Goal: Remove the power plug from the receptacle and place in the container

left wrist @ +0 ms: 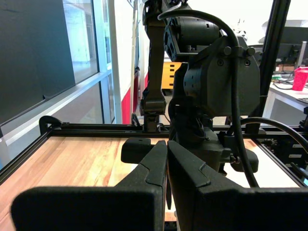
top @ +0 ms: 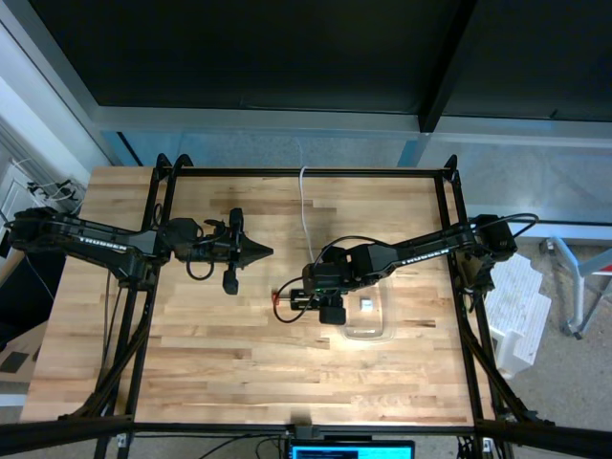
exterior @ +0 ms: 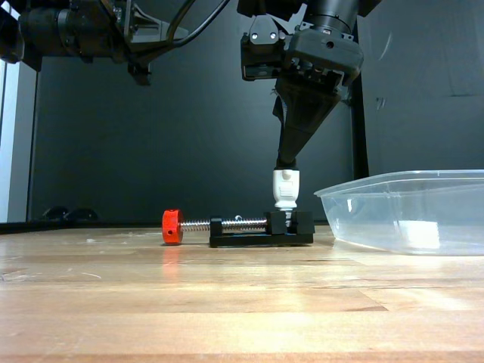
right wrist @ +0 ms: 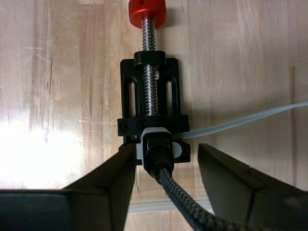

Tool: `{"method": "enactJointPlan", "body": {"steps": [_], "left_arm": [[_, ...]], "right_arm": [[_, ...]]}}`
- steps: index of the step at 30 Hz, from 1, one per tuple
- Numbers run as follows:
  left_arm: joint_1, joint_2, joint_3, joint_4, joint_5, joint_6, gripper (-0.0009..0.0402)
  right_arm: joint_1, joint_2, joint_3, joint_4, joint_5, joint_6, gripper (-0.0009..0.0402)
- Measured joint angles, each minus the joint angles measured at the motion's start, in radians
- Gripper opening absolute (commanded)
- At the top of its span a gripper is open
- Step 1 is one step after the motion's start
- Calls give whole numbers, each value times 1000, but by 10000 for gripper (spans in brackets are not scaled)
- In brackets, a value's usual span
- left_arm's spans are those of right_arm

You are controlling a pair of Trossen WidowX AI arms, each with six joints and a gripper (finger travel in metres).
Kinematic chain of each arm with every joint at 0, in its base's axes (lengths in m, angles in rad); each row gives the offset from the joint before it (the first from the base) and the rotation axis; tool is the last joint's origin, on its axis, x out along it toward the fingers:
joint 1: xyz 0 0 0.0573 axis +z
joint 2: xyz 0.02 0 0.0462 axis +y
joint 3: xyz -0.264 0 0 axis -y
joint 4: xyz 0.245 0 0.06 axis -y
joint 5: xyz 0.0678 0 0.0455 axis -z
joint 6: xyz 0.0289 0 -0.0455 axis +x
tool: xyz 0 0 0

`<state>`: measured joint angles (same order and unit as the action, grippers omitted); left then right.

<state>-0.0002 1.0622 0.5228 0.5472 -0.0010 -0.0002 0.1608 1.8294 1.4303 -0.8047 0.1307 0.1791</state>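
Fingers of the right gripper stand wide, and between them we see the power plug seated in its receptacle; the container lies just beside. The left gripper, pinched closed, hangs well apart.

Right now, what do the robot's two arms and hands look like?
The left arm and right arm are matte black, with white lettering along the forearm and black cables looping at the joints. The left hand, left of the table's centre, and the right hand, above the clamp fixture, each have two black wedge-shaped fingers tapering to tips.
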Motion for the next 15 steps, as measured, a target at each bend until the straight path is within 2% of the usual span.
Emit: {"method": "enactJointPlan", "body": {"steps": [10,15], "left_arm": [[0,0,0,0,0,0,0],[0,0,0,0,0,0,0]], "right_arm": [[2,-5,0,-3,-3,-4,61],[2,-5,0,-2,-3,-5,-5]]}}
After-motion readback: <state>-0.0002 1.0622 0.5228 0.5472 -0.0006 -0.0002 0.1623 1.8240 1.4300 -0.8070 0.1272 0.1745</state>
